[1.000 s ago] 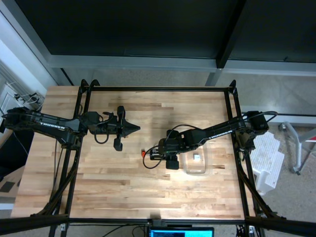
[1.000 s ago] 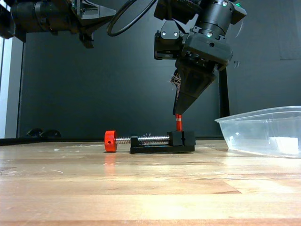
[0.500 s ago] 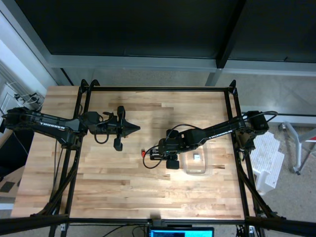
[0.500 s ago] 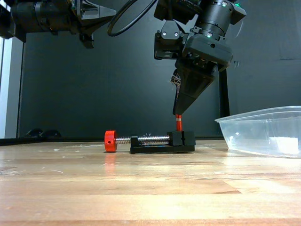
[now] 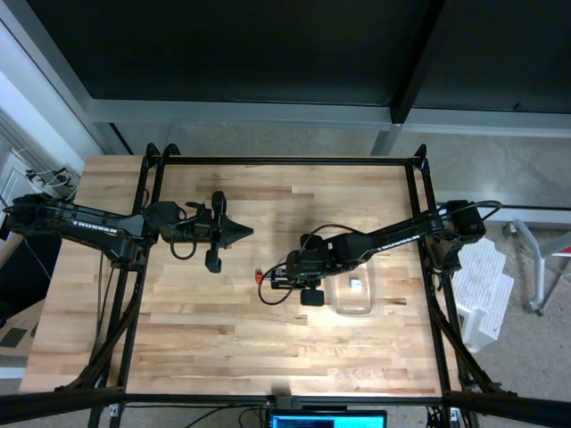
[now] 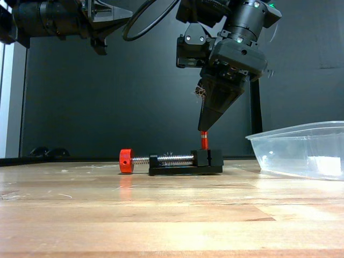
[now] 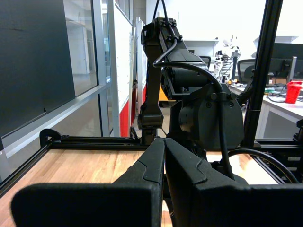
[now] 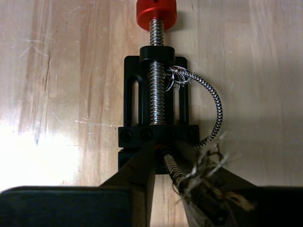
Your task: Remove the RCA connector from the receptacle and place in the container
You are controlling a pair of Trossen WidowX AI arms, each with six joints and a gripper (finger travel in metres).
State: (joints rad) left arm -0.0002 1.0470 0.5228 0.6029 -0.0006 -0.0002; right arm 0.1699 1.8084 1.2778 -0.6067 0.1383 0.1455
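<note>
Light wood counter [image 5: 223,348], dark wall behind it. The right pincer [image 6: 203,130] points straight down over the middle, with its tips pinched on the top of the RCA connector [image 6: 203,141]. That little plug stands upright in the receptacle [image 6: 183,161], at the end away from the red knob. The container [image 6: 301,153] sits near on the right, not touching the receptacle, and there's plenty of bare wood on the near side. The left pincer [image 5: 246,232] hangs closed and empty, well apart, over the counter's left half.
</note>
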